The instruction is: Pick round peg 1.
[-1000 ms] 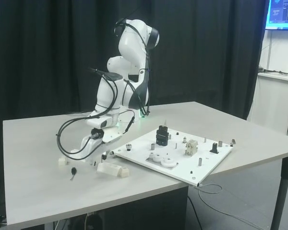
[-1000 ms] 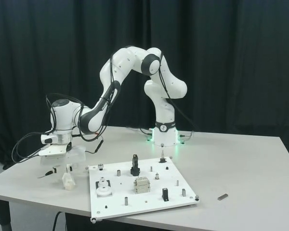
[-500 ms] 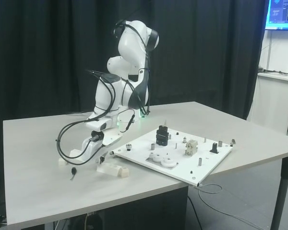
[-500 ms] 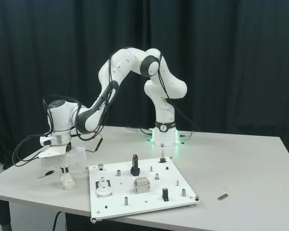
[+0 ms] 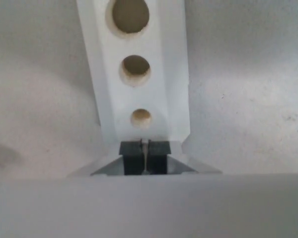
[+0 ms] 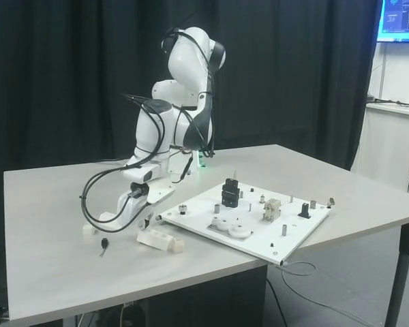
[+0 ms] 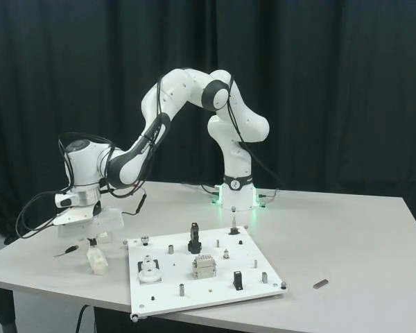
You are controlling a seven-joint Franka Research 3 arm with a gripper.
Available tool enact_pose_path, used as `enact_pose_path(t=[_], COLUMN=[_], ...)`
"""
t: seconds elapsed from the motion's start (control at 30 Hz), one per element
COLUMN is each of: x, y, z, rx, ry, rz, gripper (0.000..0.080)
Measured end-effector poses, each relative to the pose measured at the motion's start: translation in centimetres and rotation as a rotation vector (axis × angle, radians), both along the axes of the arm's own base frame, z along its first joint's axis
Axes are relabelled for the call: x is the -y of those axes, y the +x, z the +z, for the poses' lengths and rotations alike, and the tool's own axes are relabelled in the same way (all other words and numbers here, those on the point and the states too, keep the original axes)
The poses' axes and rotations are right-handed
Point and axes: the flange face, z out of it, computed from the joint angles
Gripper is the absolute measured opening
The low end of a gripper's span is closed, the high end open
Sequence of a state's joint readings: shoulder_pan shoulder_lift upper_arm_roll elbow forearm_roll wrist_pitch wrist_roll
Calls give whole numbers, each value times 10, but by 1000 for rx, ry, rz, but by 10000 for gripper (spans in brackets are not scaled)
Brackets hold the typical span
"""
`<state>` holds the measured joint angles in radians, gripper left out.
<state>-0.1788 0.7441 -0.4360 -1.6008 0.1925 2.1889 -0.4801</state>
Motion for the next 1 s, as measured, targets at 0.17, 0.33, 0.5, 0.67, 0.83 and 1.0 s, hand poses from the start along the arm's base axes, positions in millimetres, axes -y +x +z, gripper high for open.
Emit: enact_pose_path(t=[0.17, 0.33, 0.5, 0.67, 0.83, 1.0], x=[1, 3, 5, 6, 6, 5], y=[2, 3, 2, 2, 2, 4], z=[5, 10, 14, 17, 19, 23], rx=[-9, -12, -19, -26, -35, -40], ry=[6, 6, 8, 12, 19, 24], rz=[-2, -8, -18, -24, -31, -35], gripper=[21, 20, 20, 16, 16, 16])
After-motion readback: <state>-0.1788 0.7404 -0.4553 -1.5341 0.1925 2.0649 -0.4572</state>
